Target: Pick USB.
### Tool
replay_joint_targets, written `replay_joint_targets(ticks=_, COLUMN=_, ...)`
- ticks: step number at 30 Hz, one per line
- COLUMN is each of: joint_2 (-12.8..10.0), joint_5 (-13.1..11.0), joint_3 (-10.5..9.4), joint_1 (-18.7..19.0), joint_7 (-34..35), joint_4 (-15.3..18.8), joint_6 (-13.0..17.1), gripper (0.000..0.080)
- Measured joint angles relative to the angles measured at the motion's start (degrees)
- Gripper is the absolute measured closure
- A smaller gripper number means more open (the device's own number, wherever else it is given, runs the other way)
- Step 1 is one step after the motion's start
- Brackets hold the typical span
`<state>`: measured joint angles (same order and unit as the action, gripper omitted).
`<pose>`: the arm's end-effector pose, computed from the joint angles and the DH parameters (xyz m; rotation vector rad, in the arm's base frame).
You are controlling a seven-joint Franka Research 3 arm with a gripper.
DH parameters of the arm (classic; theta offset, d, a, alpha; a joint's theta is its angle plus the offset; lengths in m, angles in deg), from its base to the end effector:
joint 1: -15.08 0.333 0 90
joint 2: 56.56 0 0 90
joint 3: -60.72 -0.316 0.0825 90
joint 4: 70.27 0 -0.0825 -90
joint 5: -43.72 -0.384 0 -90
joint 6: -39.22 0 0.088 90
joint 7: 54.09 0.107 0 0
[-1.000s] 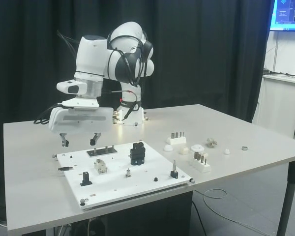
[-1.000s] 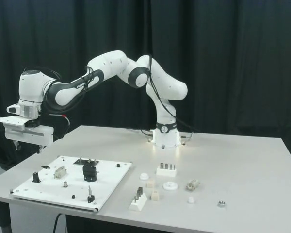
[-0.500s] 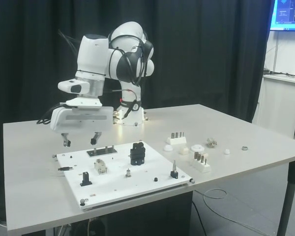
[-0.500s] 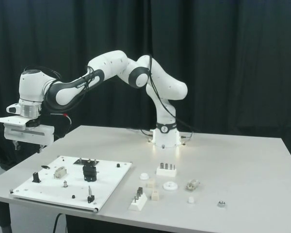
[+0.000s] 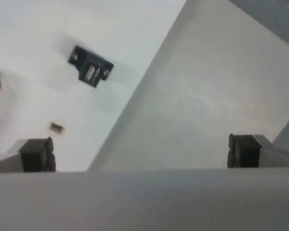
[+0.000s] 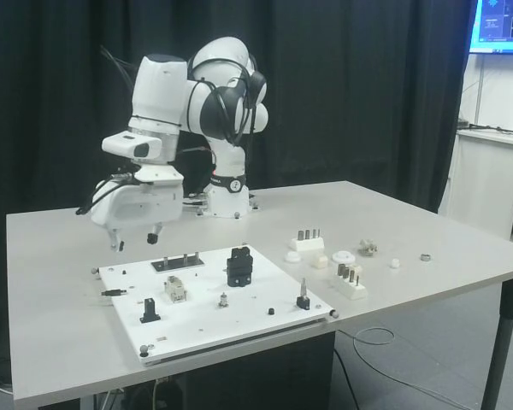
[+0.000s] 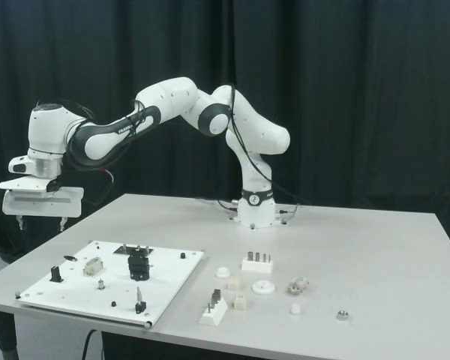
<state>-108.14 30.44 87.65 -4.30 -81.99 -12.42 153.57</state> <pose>0.6421 -0.4529 0.3548 2.9201 -0.3088 0.0773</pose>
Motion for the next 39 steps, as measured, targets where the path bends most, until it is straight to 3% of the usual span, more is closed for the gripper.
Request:
replay_joint_targets(ticks=15, joint_2=0.1, joint_5=3.1, joint_3=1.72, joint_1=-0.1, joint_7=-13.3, joint_4=-0.2, joint_6=-3.6, gripper=0.0003)
replay_joint_targets(ticks=25, joint_2=0.0, joint_5=5.6, joint_3=1.72, joint_1=-0.6, joint_7=-15.8, joint_4=0.4, joint_6=-6.6, gripper=0.0003)
replay_joint_targets(ticks=39, joint_2=-0.1, joint_5=6.7, joint_3=1.72, joint_1=-1.4, joint_7=-18.4, joint_4=3.7, joint_6=-6.7, gripper=0.0003)
